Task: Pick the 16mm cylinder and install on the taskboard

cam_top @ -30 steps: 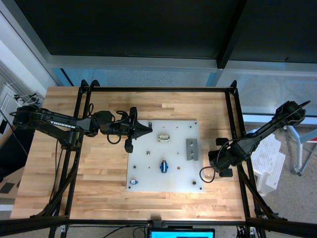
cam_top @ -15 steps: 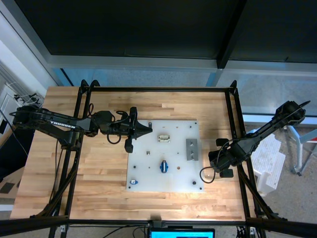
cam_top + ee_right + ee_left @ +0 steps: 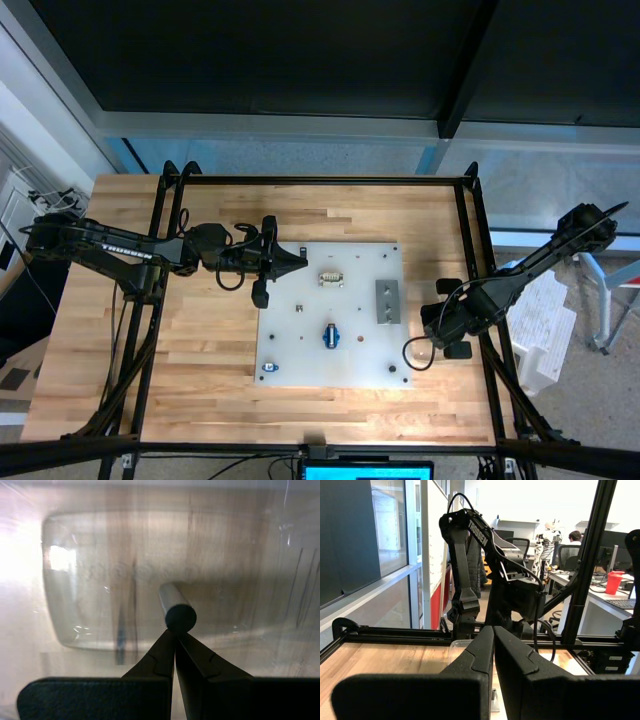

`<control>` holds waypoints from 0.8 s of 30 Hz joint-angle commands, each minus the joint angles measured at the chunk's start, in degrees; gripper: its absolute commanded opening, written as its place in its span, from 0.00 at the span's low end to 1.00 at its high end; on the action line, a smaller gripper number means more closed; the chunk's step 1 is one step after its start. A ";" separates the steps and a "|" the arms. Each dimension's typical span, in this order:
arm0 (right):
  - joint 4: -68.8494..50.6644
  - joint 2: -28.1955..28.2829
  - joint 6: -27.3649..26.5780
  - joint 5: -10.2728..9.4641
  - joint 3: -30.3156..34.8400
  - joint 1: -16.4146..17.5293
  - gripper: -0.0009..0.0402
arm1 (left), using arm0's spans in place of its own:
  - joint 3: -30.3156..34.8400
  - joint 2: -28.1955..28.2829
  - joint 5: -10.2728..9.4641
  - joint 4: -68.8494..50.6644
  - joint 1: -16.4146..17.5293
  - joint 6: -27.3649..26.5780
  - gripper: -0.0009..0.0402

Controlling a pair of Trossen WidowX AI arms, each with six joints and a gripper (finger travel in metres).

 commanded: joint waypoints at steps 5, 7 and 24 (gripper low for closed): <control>-4.28 0.00 0.02 0.11 2.43 0.15 0.02 | 0.00 0.02 0.00 0.00 0.00 0.00 0.02; -5.55 0.00 0.02 0.11 2.91 0.17 0.02 | 0.00 0.02 0.00 0.00 0.00 0.02 0.02; -10.88 0.00 -0.07 0.15 12.61 0.31 0.02 | 0.00 0.02 0.00 0.00 0.00 0.00 0.02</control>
